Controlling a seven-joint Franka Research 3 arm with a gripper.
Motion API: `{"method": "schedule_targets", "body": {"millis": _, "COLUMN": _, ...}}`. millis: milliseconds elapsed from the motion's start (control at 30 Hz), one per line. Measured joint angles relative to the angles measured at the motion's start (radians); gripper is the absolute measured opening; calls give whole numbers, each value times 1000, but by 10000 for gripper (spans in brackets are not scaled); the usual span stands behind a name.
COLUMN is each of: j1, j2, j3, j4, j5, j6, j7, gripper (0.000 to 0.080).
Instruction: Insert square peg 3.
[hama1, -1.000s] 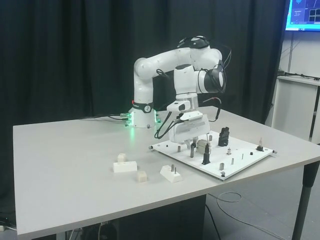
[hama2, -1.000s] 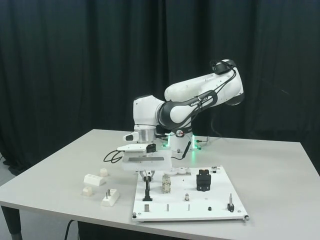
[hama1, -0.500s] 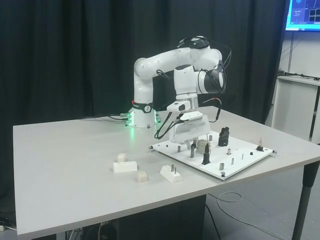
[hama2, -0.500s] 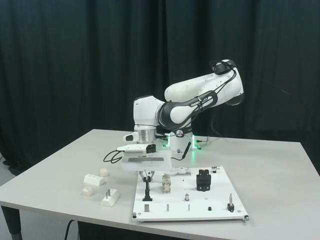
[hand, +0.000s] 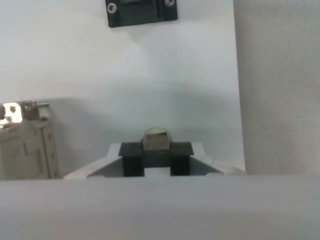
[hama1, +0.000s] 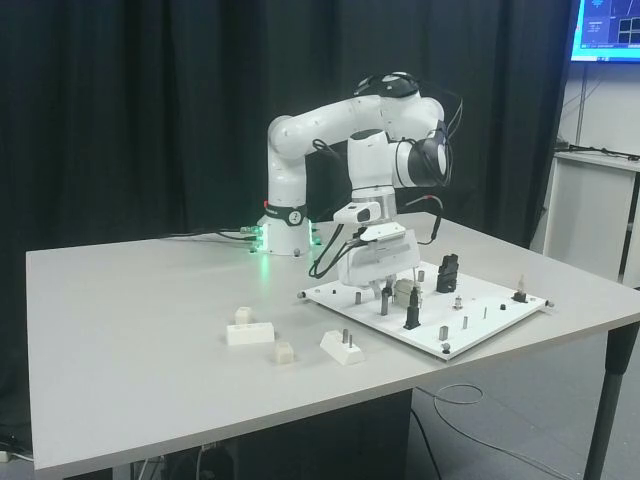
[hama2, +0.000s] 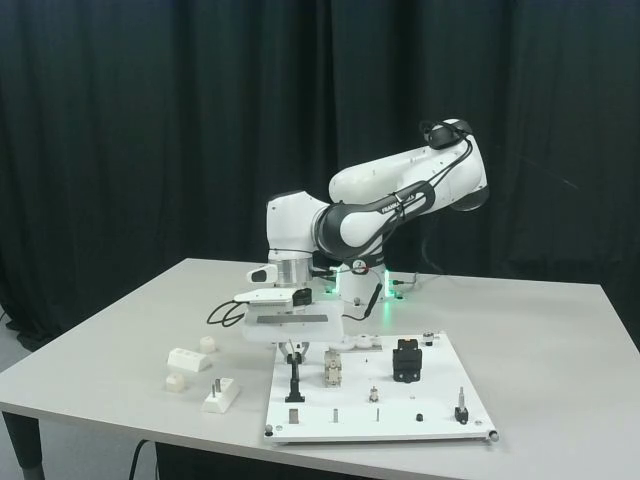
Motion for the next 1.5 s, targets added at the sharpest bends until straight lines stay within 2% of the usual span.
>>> {"method": "schedule_targets", "body": {"millis": 867, "j1": 6, "j2": 0, "j3": -4, "j4": 1, "j5": -24, "j6": -5, "j7": -141, "gripper": 107}}
{"method": "schedule_targets", "body": {"millis": 1100, "j1": 5, "j2": 0, "j3": -4, "j4": 1, "j5": -23, "j6": -4, "j7": -136, "gripper": 107}}
{"method": "schedule_targets", "body": {"millis": 1500, "j1": 1, "j2": 0, "j3": -2, "j4": 1, "j5": -15, "j6": -4, "j7": -54, "gripper": 107}}
